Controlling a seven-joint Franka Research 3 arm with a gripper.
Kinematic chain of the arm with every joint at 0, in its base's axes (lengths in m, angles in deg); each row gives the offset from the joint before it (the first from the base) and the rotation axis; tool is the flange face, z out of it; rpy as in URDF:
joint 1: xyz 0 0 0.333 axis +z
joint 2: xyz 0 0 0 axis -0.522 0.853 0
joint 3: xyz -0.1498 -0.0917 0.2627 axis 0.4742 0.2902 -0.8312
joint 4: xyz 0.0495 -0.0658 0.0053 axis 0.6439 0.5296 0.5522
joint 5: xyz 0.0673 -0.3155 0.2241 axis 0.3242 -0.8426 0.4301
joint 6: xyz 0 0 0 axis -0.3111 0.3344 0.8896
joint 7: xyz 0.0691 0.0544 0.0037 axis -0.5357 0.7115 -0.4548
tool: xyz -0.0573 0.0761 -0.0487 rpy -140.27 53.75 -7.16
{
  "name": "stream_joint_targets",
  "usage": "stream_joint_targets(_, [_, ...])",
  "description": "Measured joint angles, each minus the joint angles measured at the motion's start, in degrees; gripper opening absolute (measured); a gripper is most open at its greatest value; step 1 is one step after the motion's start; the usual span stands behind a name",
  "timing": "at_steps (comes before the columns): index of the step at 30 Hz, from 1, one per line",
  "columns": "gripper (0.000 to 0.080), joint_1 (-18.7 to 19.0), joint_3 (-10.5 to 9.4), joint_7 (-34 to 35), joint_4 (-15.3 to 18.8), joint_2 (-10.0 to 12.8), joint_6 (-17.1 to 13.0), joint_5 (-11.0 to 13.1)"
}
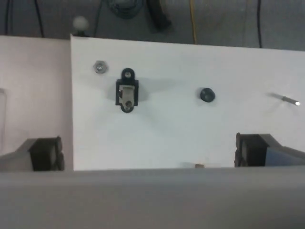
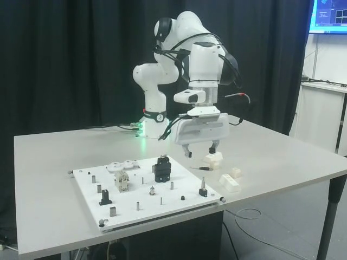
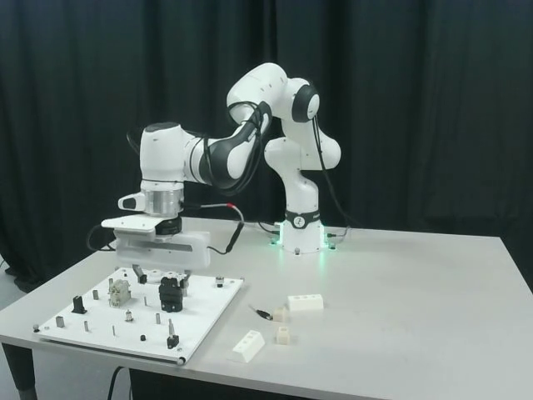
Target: Remove Ethernet.
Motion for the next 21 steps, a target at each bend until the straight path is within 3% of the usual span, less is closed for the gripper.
stream_joint_targets(12, [0.0800, -0.51, 0.00, 0.01, -2.53, 3.61, -0.10, 3.88])
stream_joint_targets(21, [0.0800, -0.64, 0.00, 0.01, -4.25, 5.98, -0.10, 4.06])
